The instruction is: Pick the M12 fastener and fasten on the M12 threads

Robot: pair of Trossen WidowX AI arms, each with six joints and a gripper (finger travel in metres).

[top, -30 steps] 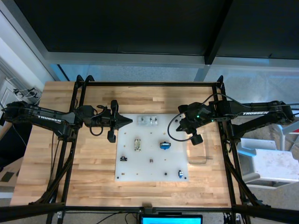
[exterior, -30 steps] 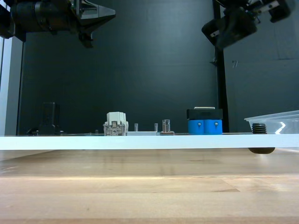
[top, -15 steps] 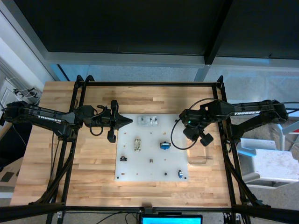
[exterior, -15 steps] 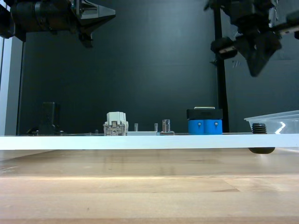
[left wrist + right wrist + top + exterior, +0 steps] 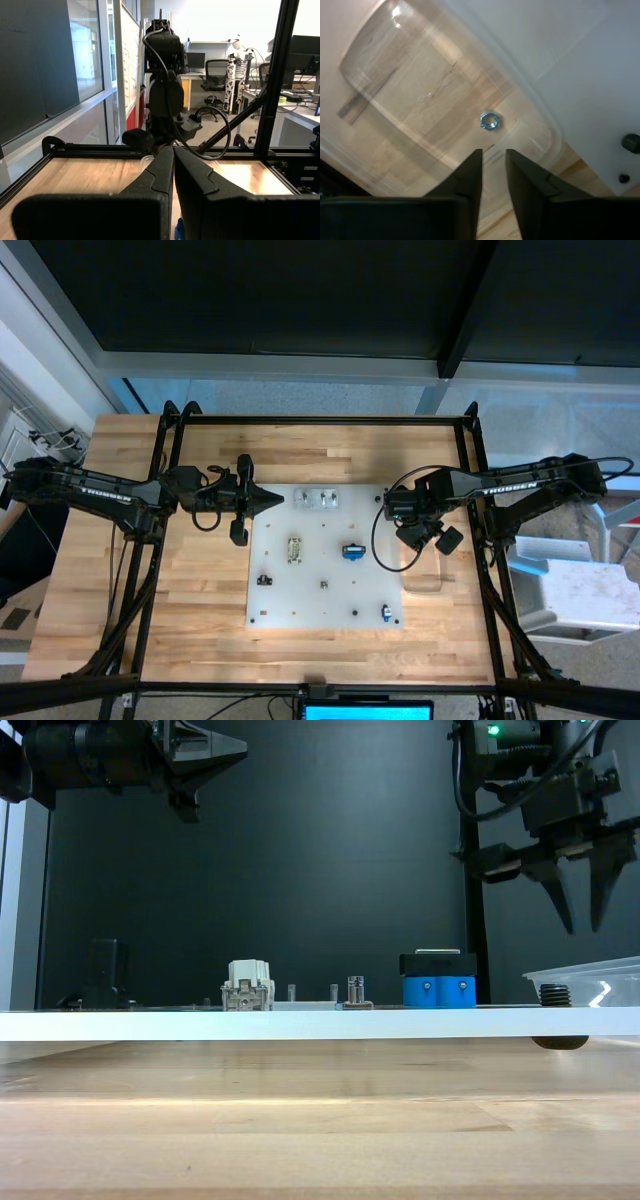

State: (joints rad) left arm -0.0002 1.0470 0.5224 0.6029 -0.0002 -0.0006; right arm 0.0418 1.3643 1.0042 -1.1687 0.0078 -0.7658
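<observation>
The small silver nut lies flat on the floor of the clear tray, directly ahead of my right gripper. That gripper hangs point-down above the tray, its fingers apart and nothing between them. In the high view the right gripper sits over the tray's far end. The black ribbed stud stands bare on the white board near its near right edge. My left gripper is parked high over the board's far left corner, shut and empty.
A grey connector, a silver post and a blue block stand on the board. A black post rises at the left. The black frame upright stands behind the right arm.
The right arm swung its gripper from sideways to pointing down over the tray, lowered it a little, and its fingers spread apart. The left arm has not moved.
</observation>
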